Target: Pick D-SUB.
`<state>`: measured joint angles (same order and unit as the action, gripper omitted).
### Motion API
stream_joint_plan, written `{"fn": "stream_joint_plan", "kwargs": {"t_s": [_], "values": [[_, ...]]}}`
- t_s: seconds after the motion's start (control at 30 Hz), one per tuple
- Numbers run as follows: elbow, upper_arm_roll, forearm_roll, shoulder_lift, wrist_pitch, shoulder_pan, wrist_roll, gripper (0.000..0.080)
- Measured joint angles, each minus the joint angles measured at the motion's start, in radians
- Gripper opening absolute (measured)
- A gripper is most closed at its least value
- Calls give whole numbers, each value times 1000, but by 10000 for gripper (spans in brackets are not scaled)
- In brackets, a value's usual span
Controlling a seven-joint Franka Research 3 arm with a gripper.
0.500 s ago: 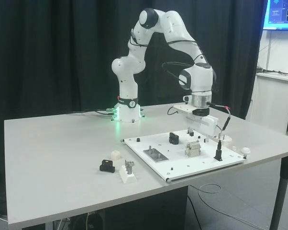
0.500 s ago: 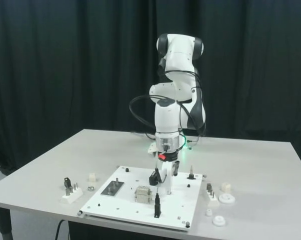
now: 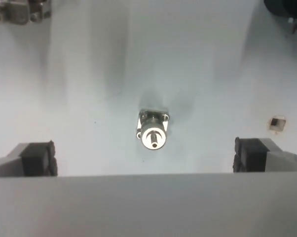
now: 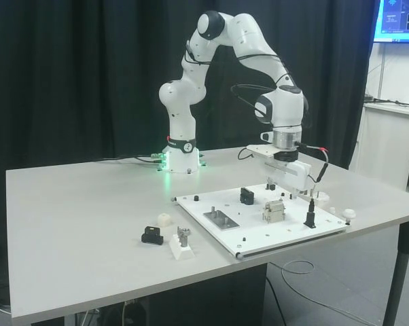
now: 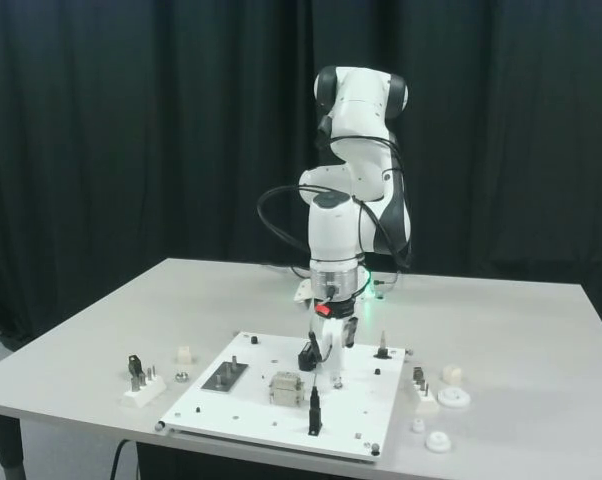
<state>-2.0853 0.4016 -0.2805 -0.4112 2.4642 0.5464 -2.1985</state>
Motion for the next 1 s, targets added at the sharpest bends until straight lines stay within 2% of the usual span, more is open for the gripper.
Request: {"fn": "stream_joint_plan", "kwargs": {"t_s": [0.53, 1.0], "values": [[2, 1, 21, 0, 3, 0, 0, 800], [7, 4, 57, 2, 5, 0, 1, 800]]}}
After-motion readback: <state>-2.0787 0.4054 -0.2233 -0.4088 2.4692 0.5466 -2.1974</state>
